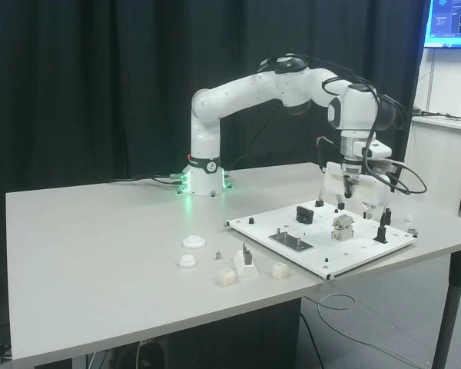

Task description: Pick waterproof.

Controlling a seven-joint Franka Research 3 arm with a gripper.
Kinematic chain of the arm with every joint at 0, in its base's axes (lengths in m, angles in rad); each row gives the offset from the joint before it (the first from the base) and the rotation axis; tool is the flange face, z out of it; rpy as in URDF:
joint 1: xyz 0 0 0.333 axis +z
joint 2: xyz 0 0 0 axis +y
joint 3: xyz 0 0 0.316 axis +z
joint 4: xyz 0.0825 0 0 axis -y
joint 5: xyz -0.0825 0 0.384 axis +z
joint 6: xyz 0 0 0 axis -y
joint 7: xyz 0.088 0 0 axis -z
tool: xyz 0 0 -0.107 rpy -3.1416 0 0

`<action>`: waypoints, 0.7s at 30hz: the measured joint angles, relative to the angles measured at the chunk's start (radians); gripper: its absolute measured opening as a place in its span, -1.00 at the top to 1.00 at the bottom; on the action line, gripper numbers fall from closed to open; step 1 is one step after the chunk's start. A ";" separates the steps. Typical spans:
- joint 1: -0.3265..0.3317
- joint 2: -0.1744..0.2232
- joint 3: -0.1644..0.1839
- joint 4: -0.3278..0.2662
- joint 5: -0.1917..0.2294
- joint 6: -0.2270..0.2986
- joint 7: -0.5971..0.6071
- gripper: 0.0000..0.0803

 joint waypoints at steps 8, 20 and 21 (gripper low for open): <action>0.011 0.002 -0.038 -0.002 -0.004 -0.051 0.005 -0.99; 0.018 0.007 -0.049 -0.004 -0.007 -0.063 0.011 -0.99; 0.019 0.007 -0.049 -0.005 -0.007 -0.064 0.011 -0.99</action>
